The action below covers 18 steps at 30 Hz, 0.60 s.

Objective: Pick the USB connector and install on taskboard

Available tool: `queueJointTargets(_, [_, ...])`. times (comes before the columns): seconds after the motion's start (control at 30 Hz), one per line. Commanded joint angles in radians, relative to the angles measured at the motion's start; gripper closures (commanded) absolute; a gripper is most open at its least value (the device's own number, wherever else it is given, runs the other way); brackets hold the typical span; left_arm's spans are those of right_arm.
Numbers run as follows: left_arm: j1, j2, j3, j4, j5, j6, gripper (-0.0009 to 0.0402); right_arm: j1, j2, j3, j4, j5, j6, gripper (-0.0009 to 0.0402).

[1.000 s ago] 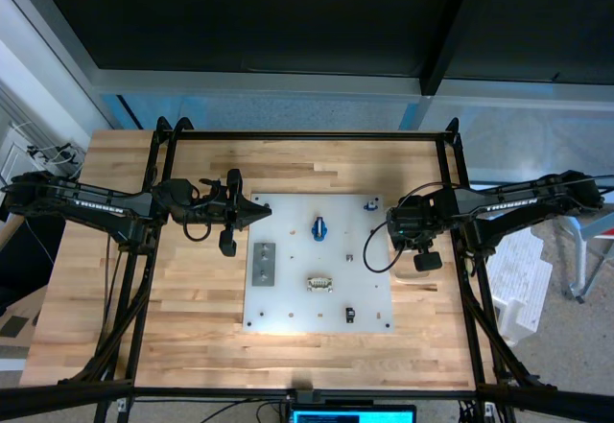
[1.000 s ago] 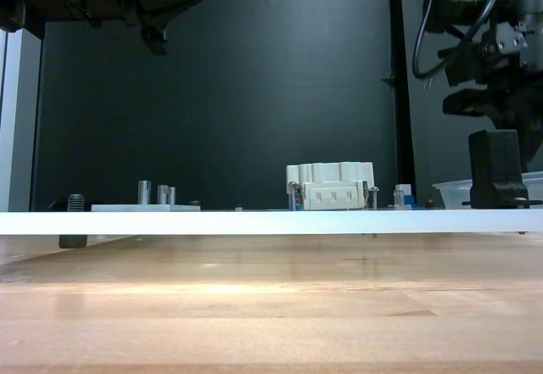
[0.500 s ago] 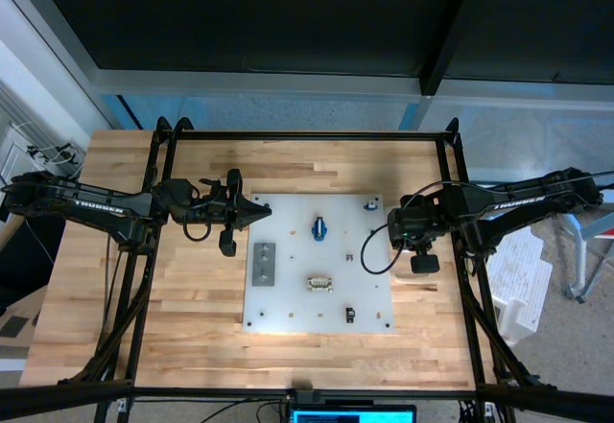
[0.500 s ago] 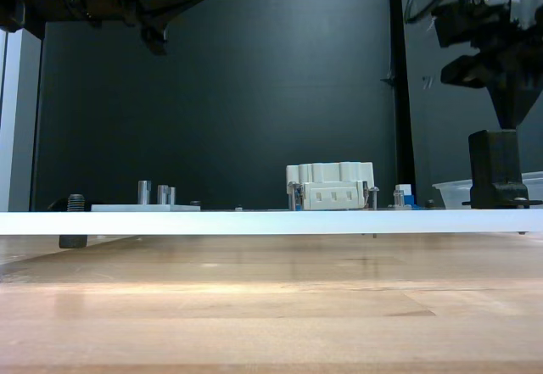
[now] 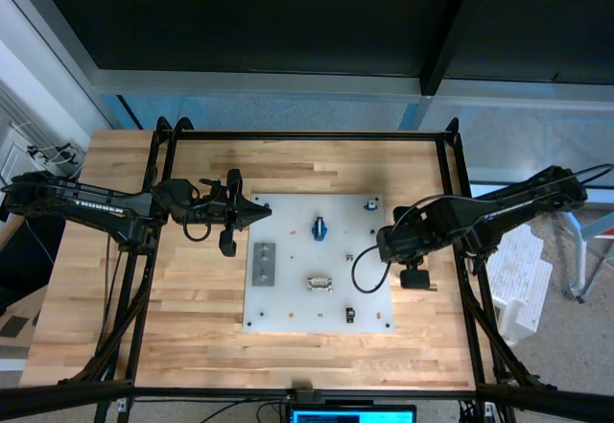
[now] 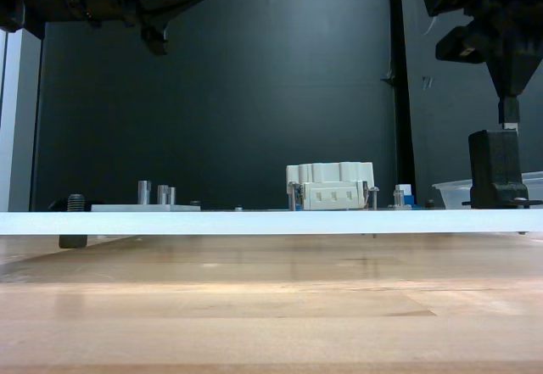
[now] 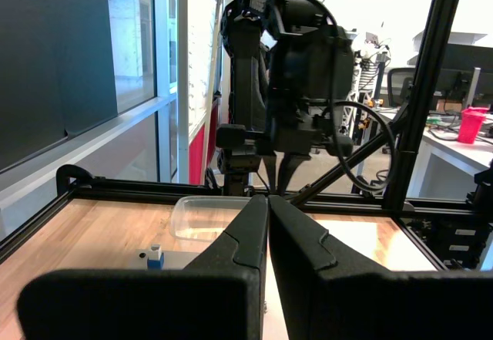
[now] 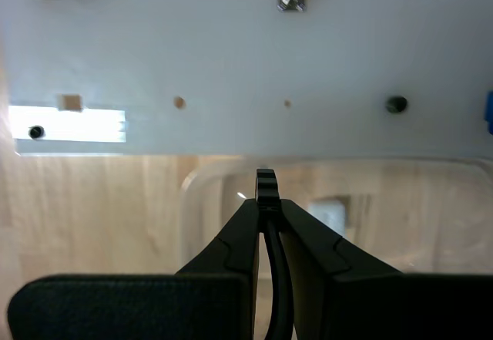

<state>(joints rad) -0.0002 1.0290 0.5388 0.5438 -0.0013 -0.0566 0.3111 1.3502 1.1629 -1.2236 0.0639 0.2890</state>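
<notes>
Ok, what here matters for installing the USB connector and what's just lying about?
Job: taskboard; its black socket; USB connector, pinched in the right hand at the board's right edge.
Lying about: clear tray, blue knob, grey block, silvery connector; left hand, shut, above the board's far-left corner.

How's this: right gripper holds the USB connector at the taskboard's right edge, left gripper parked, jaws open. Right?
No: left wrist view shows the left gripper parked at the taskboard's left edge with jaws shut; right gripper holds the USB connector.
</notes>
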Motion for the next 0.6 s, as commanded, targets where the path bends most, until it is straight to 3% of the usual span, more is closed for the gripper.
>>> queueJointTargets(0.03, [0.0, 0.0, 0.0, 0.0, 0.0, 0.0, 0.0393, 0.032, 0.049, 0.05, 0.001, 0.0, 0.044, 0.0393])
queueJointTargets(0.6, [0.0, 0.0, 0.0, 0.0, 0.0, 0.0, 0.0393, 0.159, 0.321, 0.331, -0.048, 0.021, 0.179, 0.0393])
